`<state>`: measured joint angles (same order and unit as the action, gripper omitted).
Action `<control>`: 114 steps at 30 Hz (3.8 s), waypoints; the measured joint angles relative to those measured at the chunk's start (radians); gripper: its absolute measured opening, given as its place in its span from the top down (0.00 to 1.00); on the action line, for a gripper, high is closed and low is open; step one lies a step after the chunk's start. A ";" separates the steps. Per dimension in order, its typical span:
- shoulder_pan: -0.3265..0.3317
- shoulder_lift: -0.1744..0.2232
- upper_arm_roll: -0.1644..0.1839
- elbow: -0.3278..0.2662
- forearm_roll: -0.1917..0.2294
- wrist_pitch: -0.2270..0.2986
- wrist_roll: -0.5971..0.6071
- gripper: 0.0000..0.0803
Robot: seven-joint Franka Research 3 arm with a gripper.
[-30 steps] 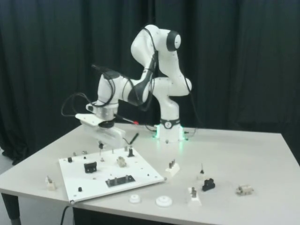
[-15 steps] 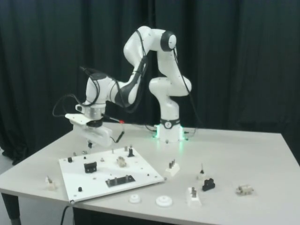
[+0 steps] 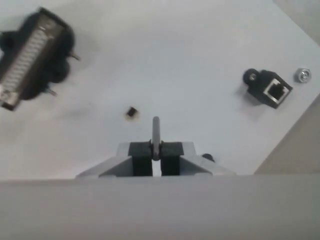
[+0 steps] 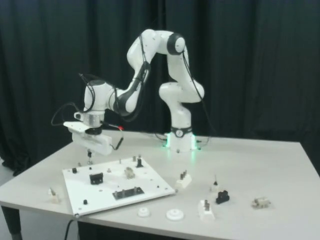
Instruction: Insert round peg 1.
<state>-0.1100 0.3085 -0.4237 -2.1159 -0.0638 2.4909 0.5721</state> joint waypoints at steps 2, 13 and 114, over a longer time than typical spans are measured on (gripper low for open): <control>0.000 0.000 -0.011 -0.008 0.014 0.009 -0.017 0.96; 0.000 -0.003 -0.053 -0.046 0.072 0.035 -0.085 0.96; 0.000 -0.116 -0.087 -0.354 0.206 0.213 -0.240 0.96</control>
<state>-0.1095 0.1927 -0.5108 -2.4701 0.1424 2.7042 0.3325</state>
